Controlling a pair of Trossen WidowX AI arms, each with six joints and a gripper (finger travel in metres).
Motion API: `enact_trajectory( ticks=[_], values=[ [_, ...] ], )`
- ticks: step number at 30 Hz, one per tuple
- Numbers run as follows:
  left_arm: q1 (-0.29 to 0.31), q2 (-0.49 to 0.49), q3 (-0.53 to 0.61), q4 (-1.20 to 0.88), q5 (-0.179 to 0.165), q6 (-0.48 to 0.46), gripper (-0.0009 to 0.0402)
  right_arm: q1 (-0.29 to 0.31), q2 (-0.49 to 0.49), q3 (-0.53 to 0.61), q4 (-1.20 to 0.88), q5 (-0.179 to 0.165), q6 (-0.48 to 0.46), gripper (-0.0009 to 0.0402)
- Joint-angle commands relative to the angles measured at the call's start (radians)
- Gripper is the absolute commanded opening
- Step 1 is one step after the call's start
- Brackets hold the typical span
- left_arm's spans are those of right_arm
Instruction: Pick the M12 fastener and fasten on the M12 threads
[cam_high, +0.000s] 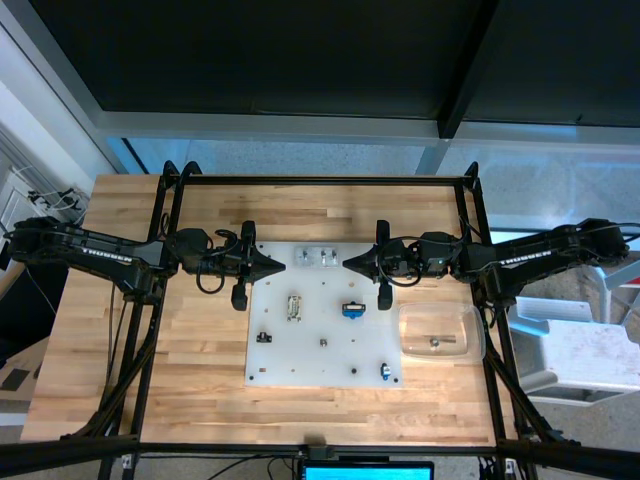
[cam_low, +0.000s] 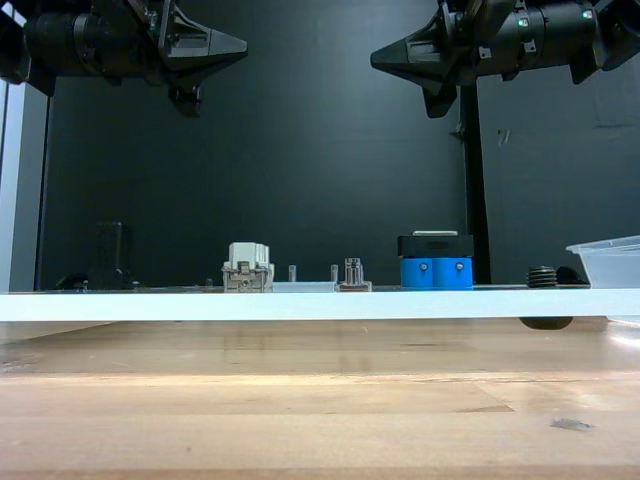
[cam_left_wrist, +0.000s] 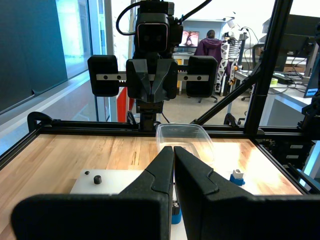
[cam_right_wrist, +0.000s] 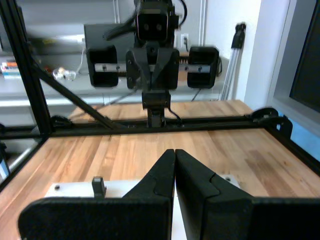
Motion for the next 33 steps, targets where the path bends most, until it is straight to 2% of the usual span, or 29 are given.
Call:
enact_trajectory(
  ticks=[1,9,16,24,33],
  values=[
    [0.0,0.0,0.0,0.0,0.0,0.0,0.0,0.006,-0.003,0.052,-0.148,0.0,-0.05,0.0],
    [0.0,0.0,0.0,0.0,0.0,0.0,0.0,0.072,-0.003,0.232,-0.624,-0.003,-0.187,0.0],
    [0.0,0.0,0.0,0.0,0.0,0.0,0.0,0.131,0.002,0.35,-0.926,0.0,-0.238,0.0],
    [0.0,0.0,0.0,0.0,0.0,0.0,0.0,0.184,0.004,0.451,-1.204,0.001,-0.238,0.0],
    [0.0,0.0,0.0,0.0,0.0,0.0,0.0,0.262,0.014,0.479,-1.454,0.0,-0.249,0.0]
  ],
)
